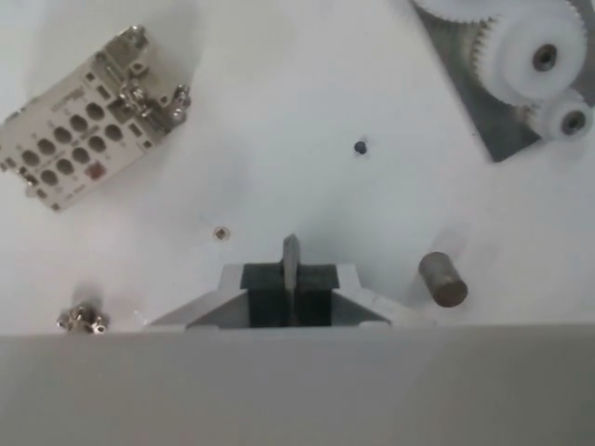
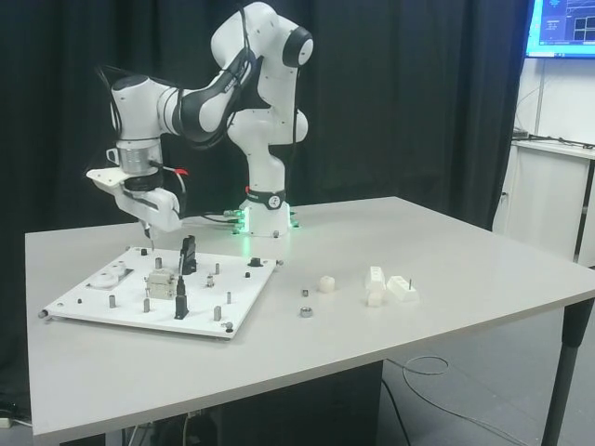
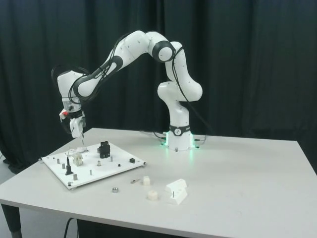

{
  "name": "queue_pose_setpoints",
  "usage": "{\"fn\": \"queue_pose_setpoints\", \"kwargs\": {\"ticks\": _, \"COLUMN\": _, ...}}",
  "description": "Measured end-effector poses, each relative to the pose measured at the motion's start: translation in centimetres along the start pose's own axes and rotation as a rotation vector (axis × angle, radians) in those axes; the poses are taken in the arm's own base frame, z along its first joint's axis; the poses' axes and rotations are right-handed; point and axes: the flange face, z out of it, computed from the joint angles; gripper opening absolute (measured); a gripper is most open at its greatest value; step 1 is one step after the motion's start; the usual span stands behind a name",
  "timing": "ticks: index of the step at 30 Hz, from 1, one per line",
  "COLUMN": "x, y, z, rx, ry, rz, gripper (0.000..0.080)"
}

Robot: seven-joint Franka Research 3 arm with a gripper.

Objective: Place square peg 1.

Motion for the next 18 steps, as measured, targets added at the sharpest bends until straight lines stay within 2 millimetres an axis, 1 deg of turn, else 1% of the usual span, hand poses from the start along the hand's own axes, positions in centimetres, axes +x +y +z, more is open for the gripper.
{"fn": "queue_pose_setpoints", "kwargs": {"ticks": 7, "x": -0.5, "y": -0.6, "z": 0.6, "rx": 0.004, "ry": 0.015, "rz": 0.007, "gripper": 0.0021}}
{"fn": "queue_pose_setpoints", "kwargs": {"ticks": 18, "x": -1.0, "y": -1.4, "z": 2.1, "rx": -0.002, "ry": 0.046, "rz": -0.003, "gripper": 0.0021}}
